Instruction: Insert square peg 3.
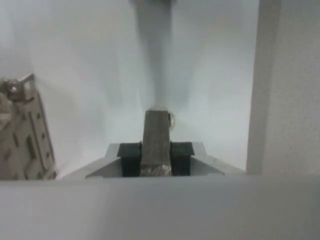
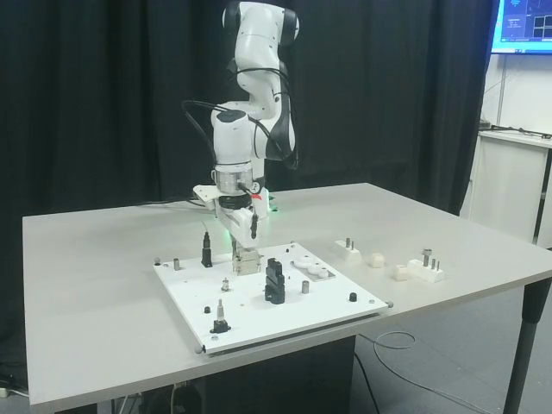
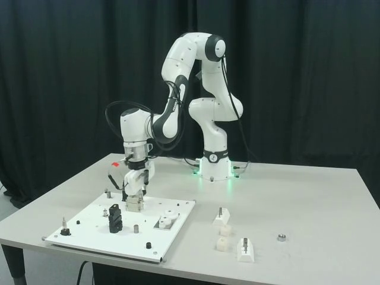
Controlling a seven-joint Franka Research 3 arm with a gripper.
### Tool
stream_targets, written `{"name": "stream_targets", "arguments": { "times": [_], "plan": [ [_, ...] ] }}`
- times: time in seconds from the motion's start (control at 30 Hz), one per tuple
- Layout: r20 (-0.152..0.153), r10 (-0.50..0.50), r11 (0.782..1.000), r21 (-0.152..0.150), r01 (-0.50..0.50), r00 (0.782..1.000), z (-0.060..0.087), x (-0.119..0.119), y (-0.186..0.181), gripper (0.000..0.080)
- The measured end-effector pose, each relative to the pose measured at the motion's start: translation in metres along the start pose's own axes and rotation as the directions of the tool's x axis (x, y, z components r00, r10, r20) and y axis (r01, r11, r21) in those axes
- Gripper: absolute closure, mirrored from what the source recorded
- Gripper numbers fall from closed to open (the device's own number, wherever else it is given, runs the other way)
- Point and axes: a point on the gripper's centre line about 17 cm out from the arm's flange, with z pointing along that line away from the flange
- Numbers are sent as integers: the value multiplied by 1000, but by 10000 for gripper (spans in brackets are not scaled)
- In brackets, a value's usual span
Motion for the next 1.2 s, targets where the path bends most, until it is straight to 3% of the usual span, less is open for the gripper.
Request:
{"name": "stream_targets", "arguments": {
  "times": [0.5, 0.87, 1.2],
  "plan": [
    [-1, 18, 1000, 13, -18, 1000, 0, 2, -3, 688],
    [21, 21, 1000, -4, -21, 1000, 0, -4, 3, 688],
    [22, 24, 1000, -4, -23, 999, 1, -4, 3, 688]
  ]
}}
